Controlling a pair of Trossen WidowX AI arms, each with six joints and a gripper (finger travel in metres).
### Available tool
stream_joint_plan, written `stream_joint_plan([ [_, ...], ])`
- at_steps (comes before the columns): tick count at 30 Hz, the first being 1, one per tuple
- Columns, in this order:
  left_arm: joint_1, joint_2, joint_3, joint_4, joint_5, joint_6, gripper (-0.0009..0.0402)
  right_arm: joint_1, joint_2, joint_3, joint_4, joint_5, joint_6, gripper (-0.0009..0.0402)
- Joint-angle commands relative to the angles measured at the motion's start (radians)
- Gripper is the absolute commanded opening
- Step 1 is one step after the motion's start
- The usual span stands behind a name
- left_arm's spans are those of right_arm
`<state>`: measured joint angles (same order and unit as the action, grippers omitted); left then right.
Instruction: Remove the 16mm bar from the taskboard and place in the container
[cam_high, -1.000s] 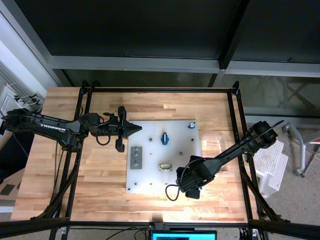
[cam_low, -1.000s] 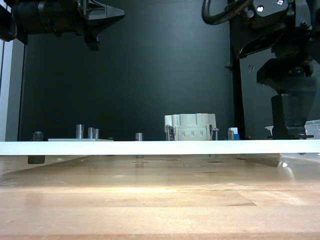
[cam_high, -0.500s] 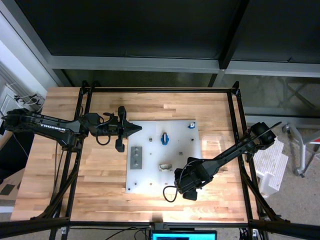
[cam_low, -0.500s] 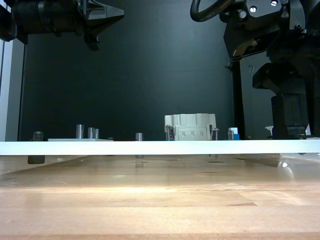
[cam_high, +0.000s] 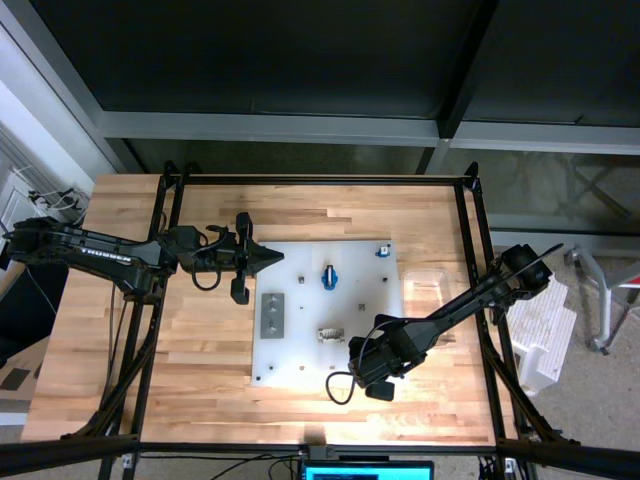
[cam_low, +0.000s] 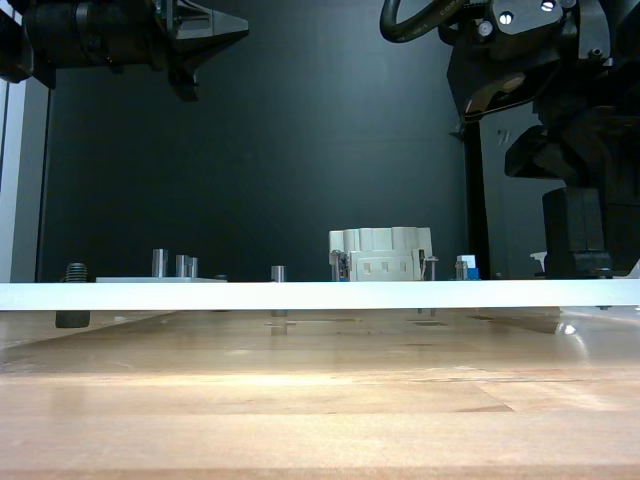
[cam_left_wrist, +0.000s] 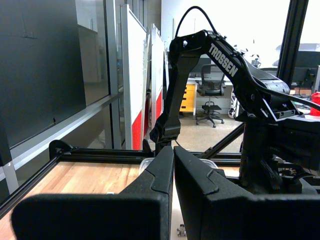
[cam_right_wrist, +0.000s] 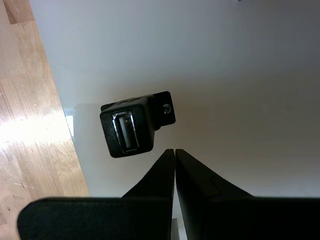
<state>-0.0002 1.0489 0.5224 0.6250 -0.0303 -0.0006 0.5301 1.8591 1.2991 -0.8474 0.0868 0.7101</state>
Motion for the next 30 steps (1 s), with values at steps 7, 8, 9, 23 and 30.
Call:
stream_joint_plan([
  [7,0.0,0.0,0.0,0.0,0.0,0.0,0.0,0.0,-0.024,-0.001,0.0,0.0,-0.003,0.0001],
  [8,0.0,0.0,0.0,0.0,0.0,0.0,0.0,0.001,-0.034,-0.001,0.0,0.0,-0.003,-0.0001],
  [9,0.0,0.0,0.0,0.0,0.0,0.0,0.0,0.001,-0.042,-0.001,0.0,0.0,-0.003,-0.0001],
  [23,0.0,0.0,0.0,0.0,0.0,0.0,0.0,0.007,-0.263,-0.076,0.0,0.026,-0.017,0.0],
  [30,0.0,0.0,0.0,0.0,0.0,0.0,0.0,0.019,-0.397,-0.168,-0.001,0.026,-0.017,0.0],
])
